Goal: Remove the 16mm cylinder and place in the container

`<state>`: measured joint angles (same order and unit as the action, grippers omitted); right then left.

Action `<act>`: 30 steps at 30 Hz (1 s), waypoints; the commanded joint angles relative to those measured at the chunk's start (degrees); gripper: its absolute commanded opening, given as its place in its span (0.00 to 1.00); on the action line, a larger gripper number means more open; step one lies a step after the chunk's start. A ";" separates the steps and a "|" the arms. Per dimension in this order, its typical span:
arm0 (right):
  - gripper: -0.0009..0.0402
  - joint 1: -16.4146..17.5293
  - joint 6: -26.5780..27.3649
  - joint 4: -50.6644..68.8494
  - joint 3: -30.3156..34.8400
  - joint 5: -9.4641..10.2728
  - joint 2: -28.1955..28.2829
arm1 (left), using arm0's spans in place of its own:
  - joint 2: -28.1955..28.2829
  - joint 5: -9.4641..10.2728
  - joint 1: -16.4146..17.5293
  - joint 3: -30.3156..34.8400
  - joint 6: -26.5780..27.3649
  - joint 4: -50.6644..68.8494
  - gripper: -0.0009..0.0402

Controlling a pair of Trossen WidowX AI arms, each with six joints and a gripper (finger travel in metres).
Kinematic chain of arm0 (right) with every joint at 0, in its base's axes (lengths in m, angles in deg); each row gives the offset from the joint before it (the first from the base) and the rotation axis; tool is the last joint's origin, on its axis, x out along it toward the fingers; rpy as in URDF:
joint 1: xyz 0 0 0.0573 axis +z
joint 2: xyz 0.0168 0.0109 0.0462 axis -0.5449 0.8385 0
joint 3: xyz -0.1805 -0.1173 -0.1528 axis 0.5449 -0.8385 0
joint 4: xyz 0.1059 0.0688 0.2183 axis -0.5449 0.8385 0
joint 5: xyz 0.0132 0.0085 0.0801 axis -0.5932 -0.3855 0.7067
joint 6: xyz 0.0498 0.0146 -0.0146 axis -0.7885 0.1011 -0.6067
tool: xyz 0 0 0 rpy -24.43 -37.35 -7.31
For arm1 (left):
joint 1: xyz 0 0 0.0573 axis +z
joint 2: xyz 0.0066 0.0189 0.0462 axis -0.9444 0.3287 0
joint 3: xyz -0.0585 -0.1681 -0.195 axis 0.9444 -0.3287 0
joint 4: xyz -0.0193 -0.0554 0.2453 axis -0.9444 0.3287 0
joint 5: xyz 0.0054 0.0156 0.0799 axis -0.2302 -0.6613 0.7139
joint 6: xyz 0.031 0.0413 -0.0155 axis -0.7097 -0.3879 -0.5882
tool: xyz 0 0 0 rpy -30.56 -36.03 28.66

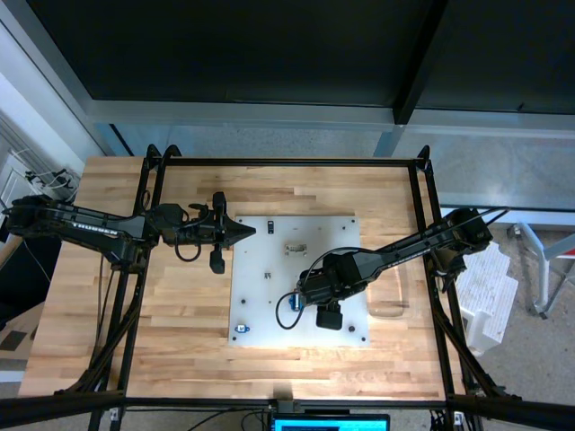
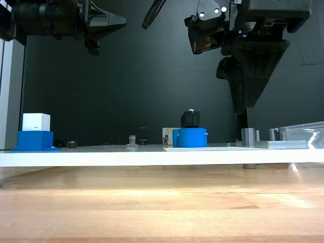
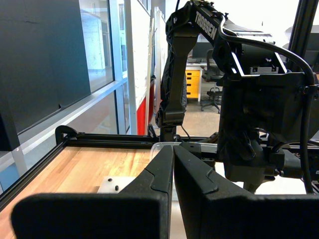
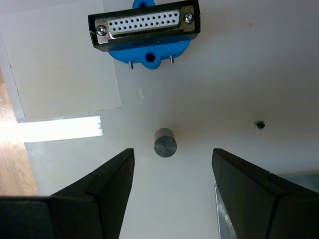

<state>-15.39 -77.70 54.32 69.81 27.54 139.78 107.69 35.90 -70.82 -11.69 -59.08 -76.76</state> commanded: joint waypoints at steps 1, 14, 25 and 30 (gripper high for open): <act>0.56 0.15 -0.02 -1.55 -0.96 -0.04 0.76 | 0.00 -0.02 0.02 0.00 -0.02 -0.02 0.02; 0.56 0.37 0.17 -4.61 -2.99 0.00 3.85 | 0.00 -0.02 0.02 0.00 -0.02 -0.02 0.02; 0.55 0.37 0.15 -5.46 -3.37 -0.04 3.85 | 0.00 -0.02 0.02 0.00 -0.02 -0.02 0.02; 0.48 0.37 0.11 -5.44 -3.39 -0.04 3.85 | 0.00 -0.02 0.02 0.00 -0.02 -0.02 0.02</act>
